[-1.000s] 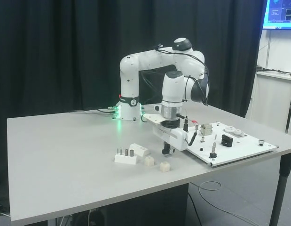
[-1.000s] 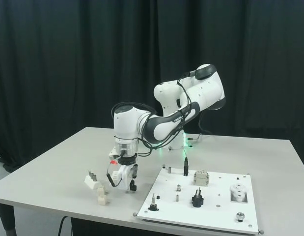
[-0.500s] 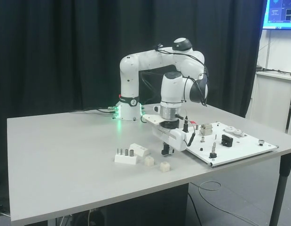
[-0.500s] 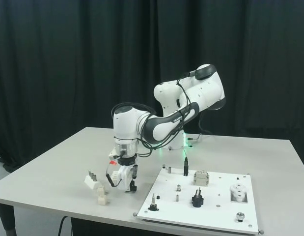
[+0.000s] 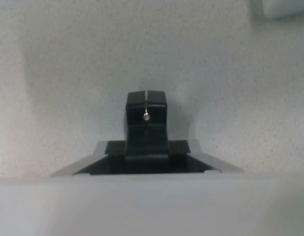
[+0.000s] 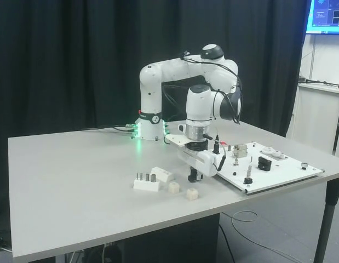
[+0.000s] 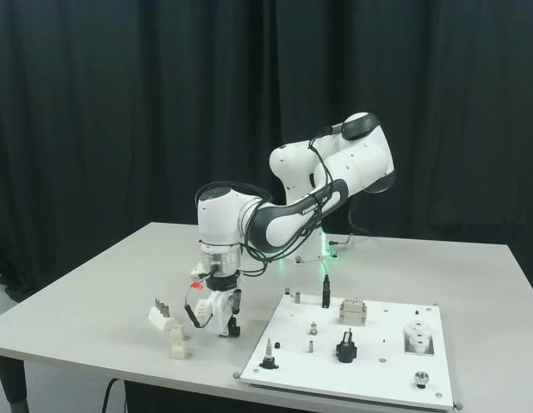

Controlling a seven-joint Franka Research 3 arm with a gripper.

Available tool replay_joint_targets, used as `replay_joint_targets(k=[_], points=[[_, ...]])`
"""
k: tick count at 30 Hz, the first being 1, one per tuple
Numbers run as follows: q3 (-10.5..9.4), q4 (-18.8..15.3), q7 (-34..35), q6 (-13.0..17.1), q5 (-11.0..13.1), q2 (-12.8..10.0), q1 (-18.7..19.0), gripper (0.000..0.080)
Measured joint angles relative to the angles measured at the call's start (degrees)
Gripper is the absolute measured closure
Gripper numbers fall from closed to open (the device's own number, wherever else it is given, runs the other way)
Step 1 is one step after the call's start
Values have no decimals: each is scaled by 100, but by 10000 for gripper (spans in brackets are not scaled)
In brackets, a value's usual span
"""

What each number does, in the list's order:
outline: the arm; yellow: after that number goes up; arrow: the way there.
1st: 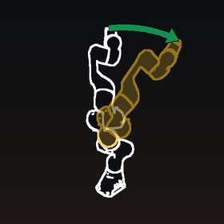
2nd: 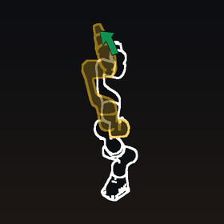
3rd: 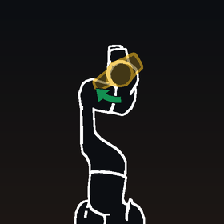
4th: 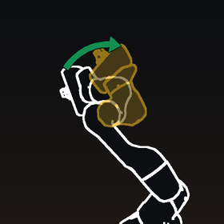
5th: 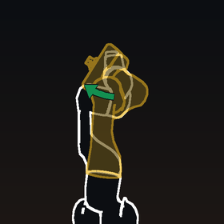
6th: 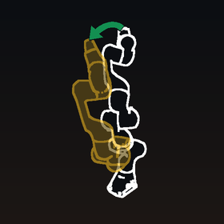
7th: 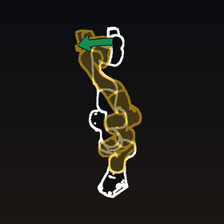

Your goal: Place D-SUB.

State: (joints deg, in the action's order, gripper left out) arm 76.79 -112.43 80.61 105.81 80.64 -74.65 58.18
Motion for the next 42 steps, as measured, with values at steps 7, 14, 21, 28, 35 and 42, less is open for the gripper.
replay_joint_targets(k=[7, 14, 21, 28, 35, 42], points=[[-24, -3, -50, 0, 27, 0, -9, 650], [-66, -4, -51, 0, 69, 0, -27, 650], [-52, 0, -51, 0, 91, 10, -34, 202], [79, 33, -51, -17, 92, 39, -29, 10], [380, 69, -51, -228, 92, 79, 6, 10], [764, 112, -51, -518, 62, 81, 35, 3]])
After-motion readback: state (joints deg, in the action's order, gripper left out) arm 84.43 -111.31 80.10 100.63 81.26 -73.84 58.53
